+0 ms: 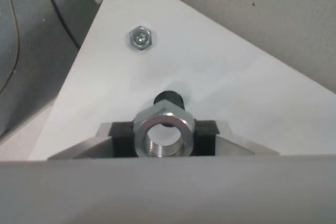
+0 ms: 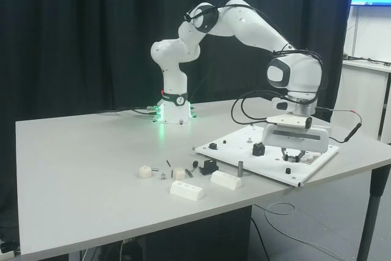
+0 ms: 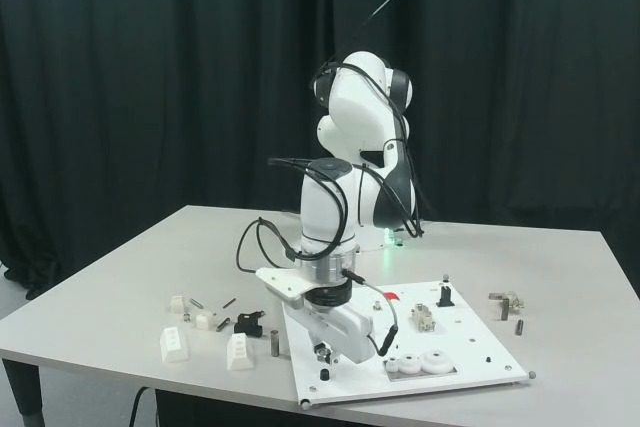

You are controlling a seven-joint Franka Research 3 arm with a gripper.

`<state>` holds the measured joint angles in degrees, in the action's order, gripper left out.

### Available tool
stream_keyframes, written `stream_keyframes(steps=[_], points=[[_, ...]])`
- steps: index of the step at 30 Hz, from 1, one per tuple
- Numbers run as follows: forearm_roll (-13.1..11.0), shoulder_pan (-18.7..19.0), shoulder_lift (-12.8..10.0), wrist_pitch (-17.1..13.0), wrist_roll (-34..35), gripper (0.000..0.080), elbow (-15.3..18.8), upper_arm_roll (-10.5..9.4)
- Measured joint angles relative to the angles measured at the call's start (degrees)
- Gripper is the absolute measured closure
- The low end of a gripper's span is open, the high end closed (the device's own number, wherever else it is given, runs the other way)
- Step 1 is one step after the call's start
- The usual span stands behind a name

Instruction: Place bolt 4.

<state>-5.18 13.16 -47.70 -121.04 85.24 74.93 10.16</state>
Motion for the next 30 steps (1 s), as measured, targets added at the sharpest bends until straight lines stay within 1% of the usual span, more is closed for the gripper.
stream_keyframes(steps=[30], points=[[0.0, 0.0, 0.0, 0.02, -1.43, 0.0573, -0.93, 0.2]])
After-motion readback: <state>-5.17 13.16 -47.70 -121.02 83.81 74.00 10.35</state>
